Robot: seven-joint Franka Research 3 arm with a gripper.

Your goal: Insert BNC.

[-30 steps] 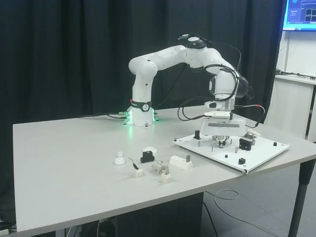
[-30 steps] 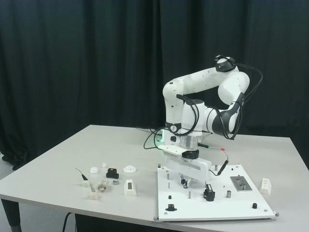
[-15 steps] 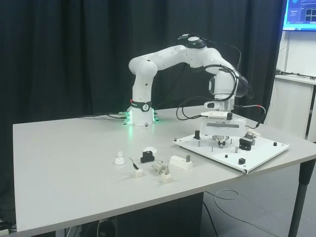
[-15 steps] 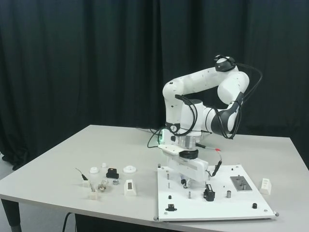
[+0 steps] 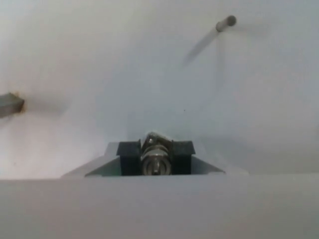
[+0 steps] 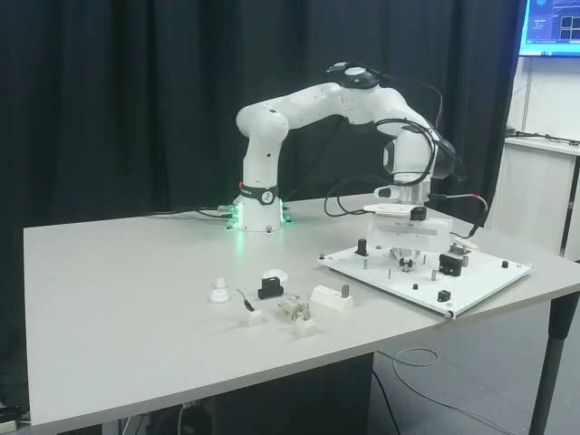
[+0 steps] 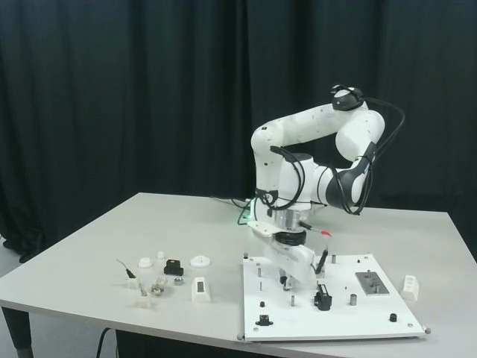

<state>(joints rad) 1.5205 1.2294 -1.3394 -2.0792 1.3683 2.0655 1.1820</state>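
Observation:
In the wrist view a small grey metal BNC connector (image 5: pixel 156 160) sits between two black fingertips (image 5: pixel 128 157), so my gripper (image 5: pixel 156 154) is shut on it, just above the white assembly board (image 5: pixel 149 59). From the room views the gripper (image 6: pixel 405 260) (image 7: pixel 284 279) points straight down over the middle of the board (image 6: pixel 485 279) (image 7: pixel 339 322). Whether the connector touches the board is hidden by the hand.
A thin metal pin (image 5: pixel 227 21) and a grey block (image 5: pixel 10 104) stand on the board near the gripper. Black fixtures (image 6: pixel 449 264) (image 7: pixel 322 298) and more pegs rise from the board. Several loose small parts (image 6: pixel 272 288) (image 7: pixel 173 267) lie on the grey table beside it.
The hand has turned about its vertical axis above the board, staying over the same spot. The connector remains in the fingers.

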